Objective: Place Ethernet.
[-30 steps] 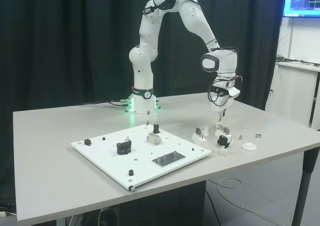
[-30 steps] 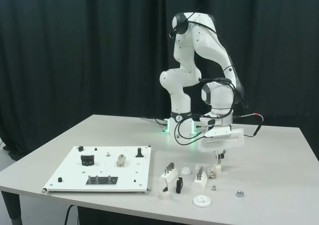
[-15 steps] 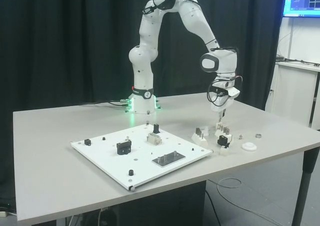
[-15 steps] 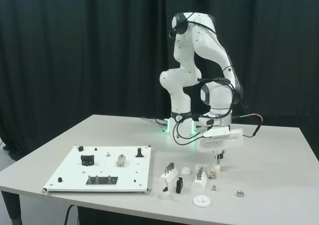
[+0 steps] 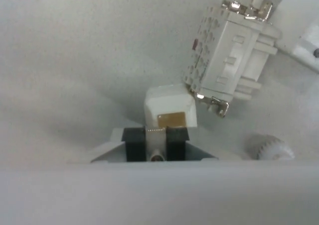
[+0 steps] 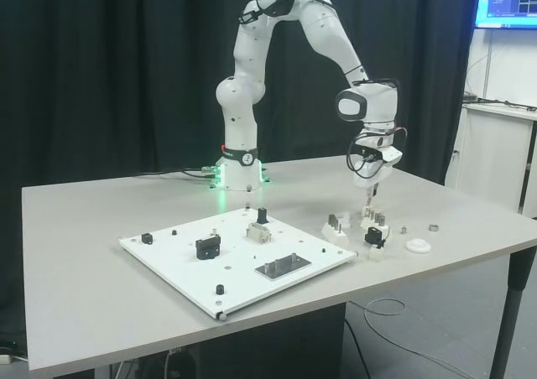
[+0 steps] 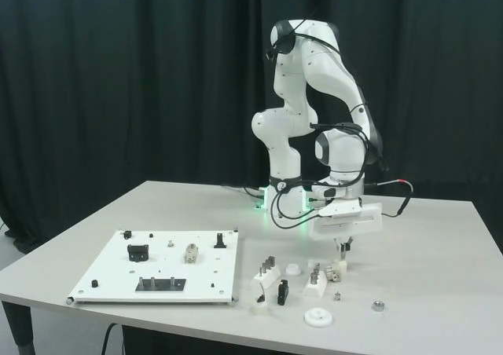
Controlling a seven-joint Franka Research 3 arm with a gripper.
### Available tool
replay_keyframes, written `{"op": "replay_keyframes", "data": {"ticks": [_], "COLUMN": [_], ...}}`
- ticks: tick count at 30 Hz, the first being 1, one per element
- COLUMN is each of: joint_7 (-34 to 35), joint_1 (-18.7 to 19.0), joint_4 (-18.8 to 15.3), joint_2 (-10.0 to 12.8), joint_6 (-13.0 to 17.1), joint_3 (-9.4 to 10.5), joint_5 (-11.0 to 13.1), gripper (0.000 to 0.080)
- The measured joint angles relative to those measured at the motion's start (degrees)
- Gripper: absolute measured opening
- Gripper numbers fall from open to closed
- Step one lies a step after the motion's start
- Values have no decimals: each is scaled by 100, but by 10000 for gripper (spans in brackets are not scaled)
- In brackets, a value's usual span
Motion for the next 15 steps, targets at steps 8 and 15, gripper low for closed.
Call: {"op": "replay_keyframes", "data": {"ticks": [8,15], "joint_7": [0,0], "joint_1": [-37,-40], "joint_4": [-13,-14], "joint_2": [0,-6], "joint_6": [-7,-30], "joint_3": [0,2], "joint_5": [-91,-115], "gripper": [81,81]}}
